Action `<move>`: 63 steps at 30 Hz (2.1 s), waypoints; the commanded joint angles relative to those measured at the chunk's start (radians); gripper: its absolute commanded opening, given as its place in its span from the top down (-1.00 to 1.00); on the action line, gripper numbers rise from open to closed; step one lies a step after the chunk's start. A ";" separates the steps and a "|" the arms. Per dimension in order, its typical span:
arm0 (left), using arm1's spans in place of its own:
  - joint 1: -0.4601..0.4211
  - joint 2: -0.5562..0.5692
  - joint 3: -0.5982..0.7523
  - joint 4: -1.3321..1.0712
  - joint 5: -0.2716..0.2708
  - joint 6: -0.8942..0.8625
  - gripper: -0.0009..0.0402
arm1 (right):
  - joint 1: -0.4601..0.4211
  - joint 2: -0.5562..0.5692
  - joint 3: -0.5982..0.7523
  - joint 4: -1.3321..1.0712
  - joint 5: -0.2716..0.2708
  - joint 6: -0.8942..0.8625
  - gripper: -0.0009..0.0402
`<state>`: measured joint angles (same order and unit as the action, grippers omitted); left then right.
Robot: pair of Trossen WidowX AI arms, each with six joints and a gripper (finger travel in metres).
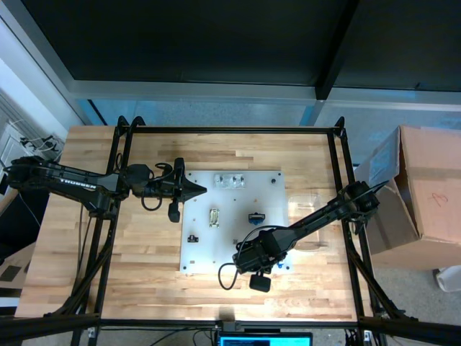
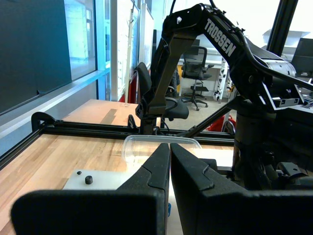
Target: Unfasten the M12 nut and place it in the container
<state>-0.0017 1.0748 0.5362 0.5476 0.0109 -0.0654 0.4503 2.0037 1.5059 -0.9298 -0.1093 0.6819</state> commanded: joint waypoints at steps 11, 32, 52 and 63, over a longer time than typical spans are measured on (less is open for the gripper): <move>0.000 0.000 0.000 0.000 0.000 0.000 0.96 | 0.000 -0.011 0.056 -0.184 0.237 0.074 0.96; 0.000 0.000 0.000 0.000 0.000 0.000 0.96 | 0.002 -0.007 0.217 -0.235 0.151 0.790 0.57; 0.000 0.000 0.000 -0.001 0.000 0.000 0.96 | 0.002 0.035 0.107 -0.126 0.114 0.936 -0.02; 0.000 0.000 0.000 0.000 0.000 0.000 0.96 | 0.006 0.035 0.051 -0.058 0.117 0.934 0.32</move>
<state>-0.0017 1.0752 0.5358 0.5476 0.0105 -0.0654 0.4561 2.0392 1.5593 -0.9874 0.0067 1.6184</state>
